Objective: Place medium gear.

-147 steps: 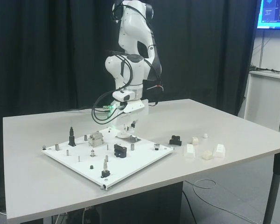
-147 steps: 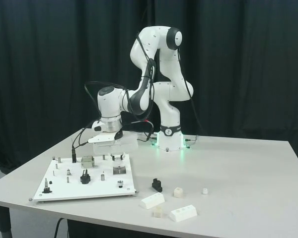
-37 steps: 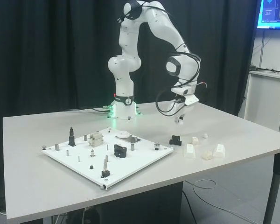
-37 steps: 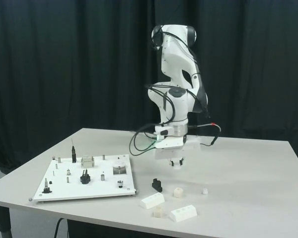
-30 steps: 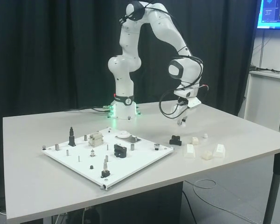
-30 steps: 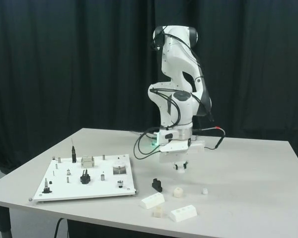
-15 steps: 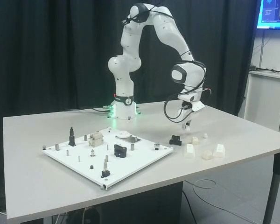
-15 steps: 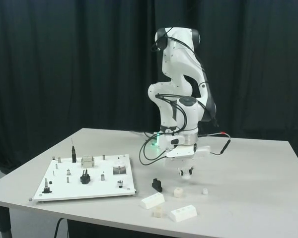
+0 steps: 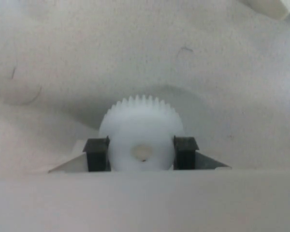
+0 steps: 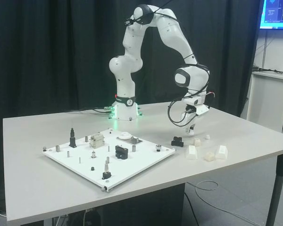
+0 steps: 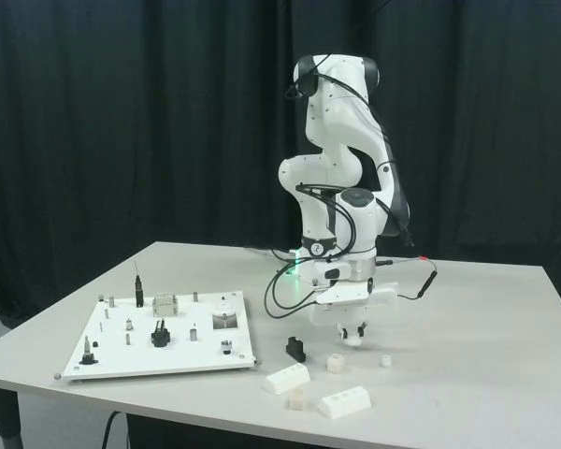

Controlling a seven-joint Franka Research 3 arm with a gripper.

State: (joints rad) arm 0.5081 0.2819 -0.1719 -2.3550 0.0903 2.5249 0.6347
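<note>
Nearest the cameras, at the table's front edge, lie several small white blocks point(image 11: 345, 401) and beside them a black bracket point(image 11: 295, 350) on the grey table point(image 11: 467, 355). To one side of these sits the white assembly board point(image 10: 137, 162), studded with pegs, black fixtures and a grey mounted block point(image 10: 97, 140); a white gear point(image 10: 124, 136) rests on the board's far part. Just behind the loose blocks the gripper point(image 11: 352, 334) hangs low over the table, close above two small white pieces point(image 10: 201, 139). In the wrist view the gripper point(image 9: 141, 153) is clenched on the medium gear point(image 9: 141, 131): the white toothed wheel sits between the two black fingertips point(image 9: 96, 153), each pressing a flank, its teeth showing along the upper rim and a small centre bore facing the camera, with grey table surface behind it. Farther back the white arm point(image 10: 170, 35) arches up and over from its base point(image 10: 125, 110), where a green light glows, and a black curtain point(image 11: 122, 122) closes the room behind
</note>
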